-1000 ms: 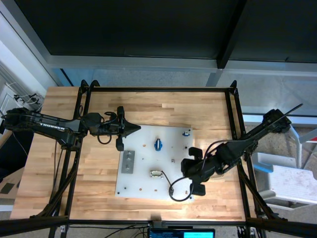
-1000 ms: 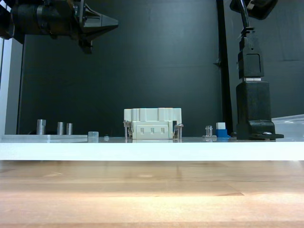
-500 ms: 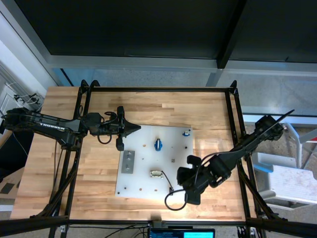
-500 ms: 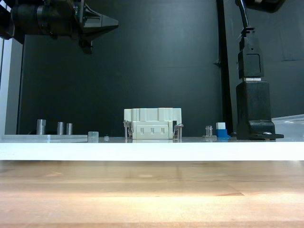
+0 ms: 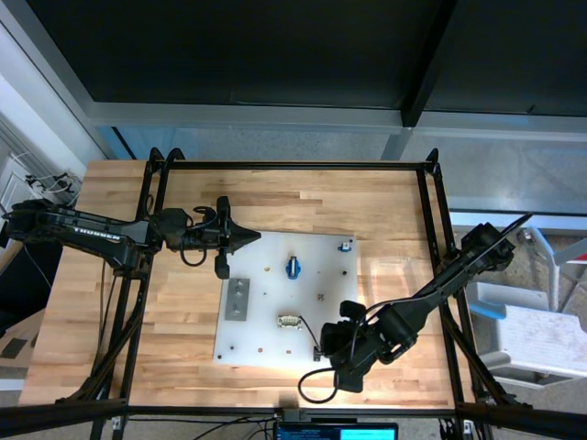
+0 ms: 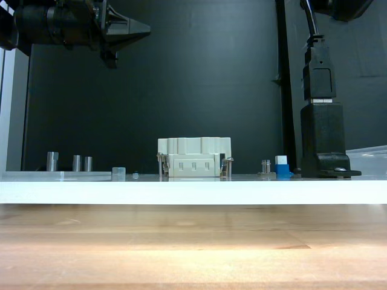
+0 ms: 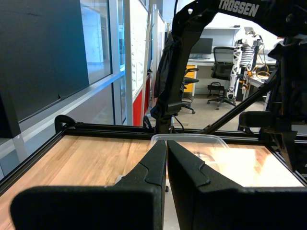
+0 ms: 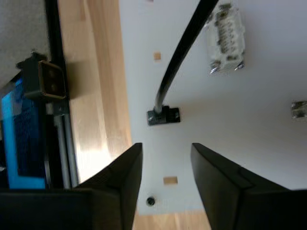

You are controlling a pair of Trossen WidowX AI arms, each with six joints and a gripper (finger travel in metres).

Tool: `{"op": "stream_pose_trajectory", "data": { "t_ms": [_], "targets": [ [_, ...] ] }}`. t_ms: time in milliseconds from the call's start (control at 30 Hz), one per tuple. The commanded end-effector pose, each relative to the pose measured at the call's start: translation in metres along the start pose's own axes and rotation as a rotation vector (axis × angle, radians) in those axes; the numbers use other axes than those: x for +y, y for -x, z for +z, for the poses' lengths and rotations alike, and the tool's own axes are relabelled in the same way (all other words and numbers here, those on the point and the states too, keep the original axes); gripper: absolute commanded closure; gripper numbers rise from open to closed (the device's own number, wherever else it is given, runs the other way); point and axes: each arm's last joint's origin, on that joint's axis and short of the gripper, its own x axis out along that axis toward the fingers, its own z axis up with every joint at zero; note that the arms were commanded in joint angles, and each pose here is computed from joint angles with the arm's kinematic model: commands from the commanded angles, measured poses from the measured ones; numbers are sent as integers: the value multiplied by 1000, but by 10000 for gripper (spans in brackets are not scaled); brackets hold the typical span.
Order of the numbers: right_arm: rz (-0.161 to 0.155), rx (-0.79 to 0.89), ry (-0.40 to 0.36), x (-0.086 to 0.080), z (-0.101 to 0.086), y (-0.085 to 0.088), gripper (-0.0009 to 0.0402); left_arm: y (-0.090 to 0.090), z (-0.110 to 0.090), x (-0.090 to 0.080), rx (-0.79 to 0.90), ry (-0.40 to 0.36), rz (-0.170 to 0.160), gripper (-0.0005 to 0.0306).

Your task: Remove the USB connector from the USB hub and place in the container

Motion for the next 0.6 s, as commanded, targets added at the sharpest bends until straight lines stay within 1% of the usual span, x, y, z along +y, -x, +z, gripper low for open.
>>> {"op": "stream_pose_trajectory", "data": {
  "t_ms": [33, 100, 167, 333, 433, 500, 600],
  "targets": [
    [-17, -13, 1, 2, 0, -7, 229, 0, 0, 0, 0, 0, 0, 300],
    [-24, -18, 2, 3, 0, -11, 227, 0, 0, 0, 0, 0, 0, 300],
    [-20, -28, 10, 5, 1, -13, 228, 0, 0, 0, -1, 0, 0, 300],
    [-30, -32, 21, 7, 1, -24, 235, 0, 0, 0, 0, 0, 0, 300],
    [-29, -34, 36, 8, 1, -27, 238, 0, 0, 0, -1, 0, 0, 300],
    [-40, -35, 40, 8, 1, -31, 239, 0, 0, 0, -1, 0, 0, 300],
    [-44, -33, 47, 8, 1, -35, 241, 0, 0, 0, -1, 0, 0, 300]
  ]
}}
